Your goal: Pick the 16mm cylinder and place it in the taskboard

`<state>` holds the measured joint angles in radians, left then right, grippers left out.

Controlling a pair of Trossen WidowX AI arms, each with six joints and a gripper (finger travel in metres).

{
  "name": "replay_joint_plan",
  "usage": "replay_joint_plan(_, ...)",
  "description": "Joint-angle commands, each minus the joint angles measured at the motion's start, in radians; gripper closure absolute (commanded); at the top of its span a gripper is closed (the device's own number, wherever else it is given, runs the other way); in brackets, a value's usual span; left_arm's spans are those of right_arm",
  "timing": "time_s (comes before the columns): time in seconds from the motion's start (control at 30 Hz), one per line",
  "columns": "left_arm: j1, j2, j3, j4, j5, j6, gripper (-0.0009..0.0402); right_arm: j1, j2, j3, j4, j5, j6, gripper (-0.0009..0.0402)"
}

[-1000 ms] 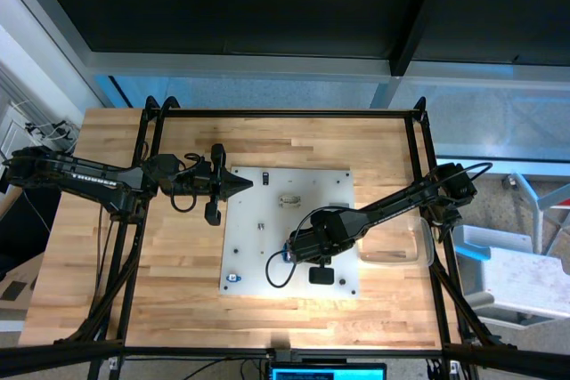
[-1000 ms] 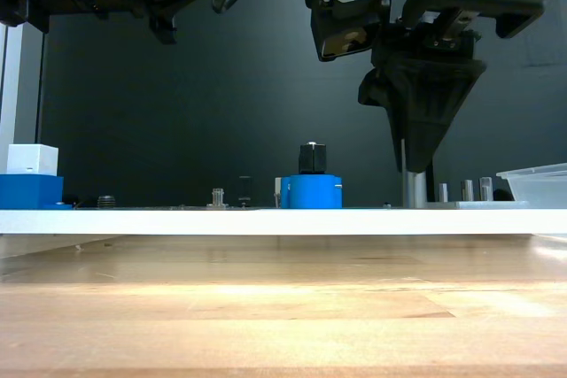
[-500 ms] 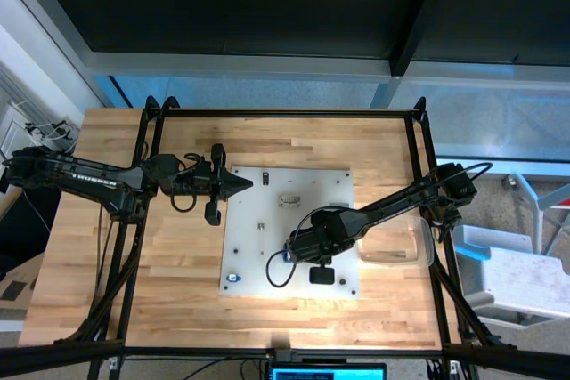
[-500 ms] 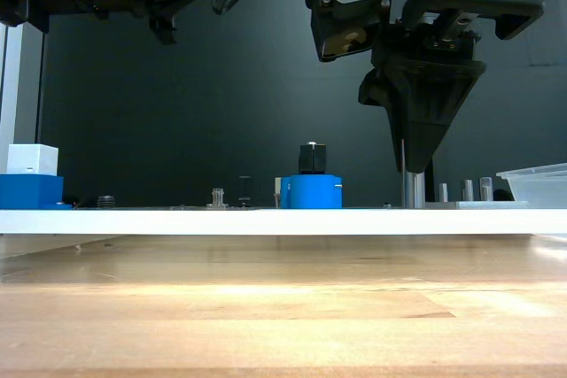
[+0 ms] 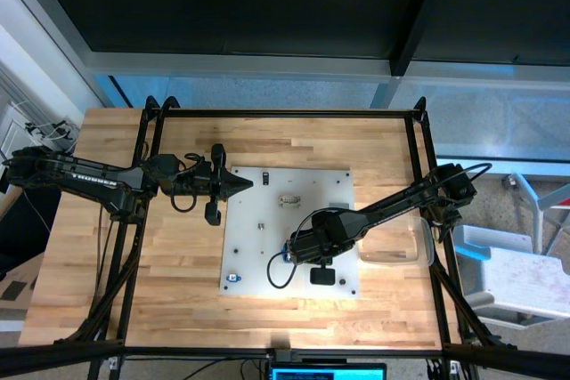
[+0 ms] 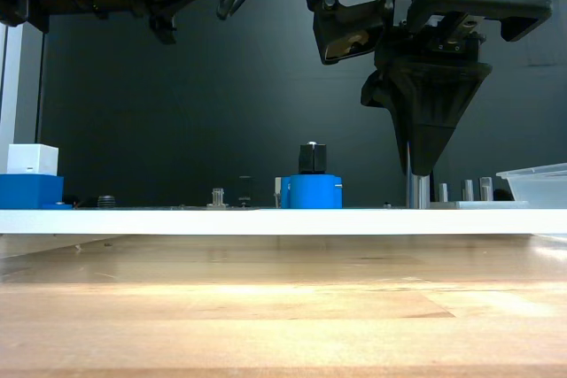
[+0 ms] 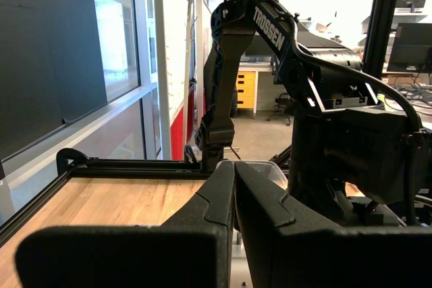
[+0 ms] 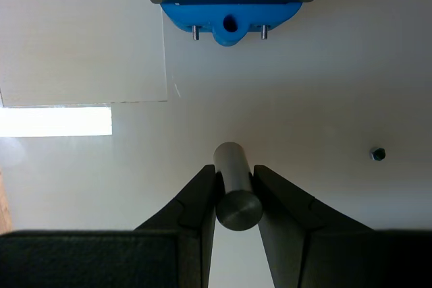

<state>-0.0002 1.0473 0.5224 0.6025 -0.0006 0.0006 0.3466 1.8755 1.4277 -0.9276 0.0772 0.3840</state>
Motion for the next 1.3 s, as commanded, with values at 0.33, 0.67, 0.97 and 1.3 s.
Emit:
replay_joint_plan(0.33,0.000,0.000,0.000,0.000,0.000,0.000,0.0393,0.001,0.000,-0.002,0.018,0.001,0.000,0.0361)
replay_joint_plan(0.67,0.000,0.000,0.000,0.000,0.000,0.000,0.0393,0.001,0.034,-0.002,0.032,0.000,0.000,0.0361)
replay_joint_plan(0.97,0.000,0.000,0.000,0.000,0.000,0.000,0.0393,0.001,0.034,-0.014,0.043,0.000,0.000,0.0361)
replay_joint_plan(1.3,0.000,0.000,0.000,0.000,0.000,0.000,0.0393,0.001,0.034,-0.027,0.055,0.000,0.000,0.0361)
